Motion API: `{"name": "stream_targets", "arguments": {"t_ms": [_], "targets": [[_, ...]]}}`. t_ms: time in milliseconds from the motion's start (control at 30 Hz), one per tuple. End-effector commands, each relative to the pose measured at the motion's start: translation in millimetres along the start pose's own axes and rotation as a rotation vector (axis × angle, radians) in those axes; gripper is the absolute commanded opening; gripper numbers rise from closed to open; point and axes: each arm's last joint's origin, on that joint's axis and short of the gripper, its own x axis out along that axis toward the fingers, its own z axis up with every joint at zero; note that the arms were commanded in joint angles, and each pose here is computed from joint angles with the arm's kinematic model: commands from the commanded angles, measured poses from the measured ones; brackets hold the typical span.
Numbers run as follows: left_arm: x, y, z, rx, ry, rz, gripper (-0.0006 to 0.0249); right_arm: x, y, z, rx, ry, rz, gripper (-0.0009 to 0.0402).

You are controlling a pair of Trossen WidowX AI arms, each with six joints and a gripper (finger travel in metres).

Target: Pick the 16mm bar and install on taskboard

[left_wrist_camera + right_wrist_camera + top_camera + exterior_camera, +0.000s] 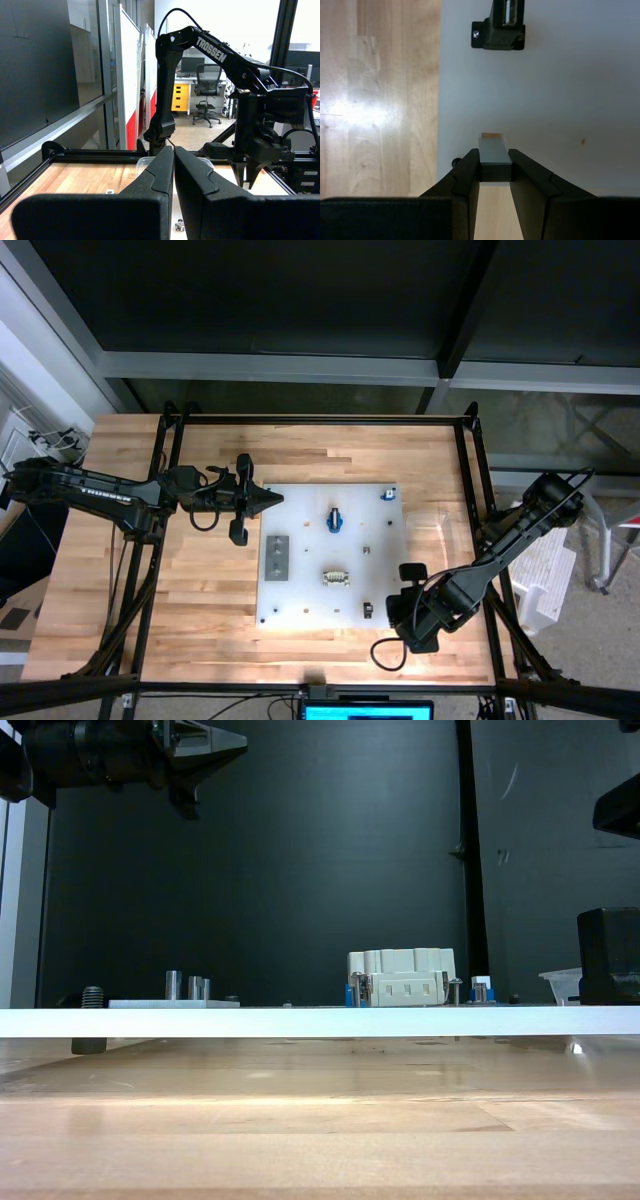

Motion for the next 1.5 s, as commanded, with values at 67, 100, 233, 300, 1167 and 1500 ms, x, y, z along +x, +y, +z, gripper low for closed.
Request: {"name": "stream_targets", "arguments": {"t_ms": [67,100,233,300,1167,1500], "targets": [[0.1,0.0,0.0,0.000,0.000,0.000,0.0000,3.1,1.3,-0.3,0.000,0.006,-0.003,0.0009],[0.1,0.1,0.0,0.000,0.000,0.000,0.0000,3.7,1.6,-0.3,0.001,0.008,-0.003,0.0009],[0.1,0.0,0.0,0.000,0.000,0.000,0.0000,7.3,2.7,-0.1,-0.001,0.014,-0.010,0.0009],[0.1,0.0,0.0,0.000,0.000,0.000,0.0000,7.3,2.8,-0.1,-0.001,0.013,-0.010,0.0009],[0.1,0.0,0.0,0.000,0.000,0.000,0.0000,10.3,-4.3,1.6,0.041,0.008,-0.034,0.0009],[0.1,0.0,0.0,0.000,0.000,0.000,0.0000,10.3,-1.9,2.2,0.047,-0.001,-0.011,0.0009]]}}
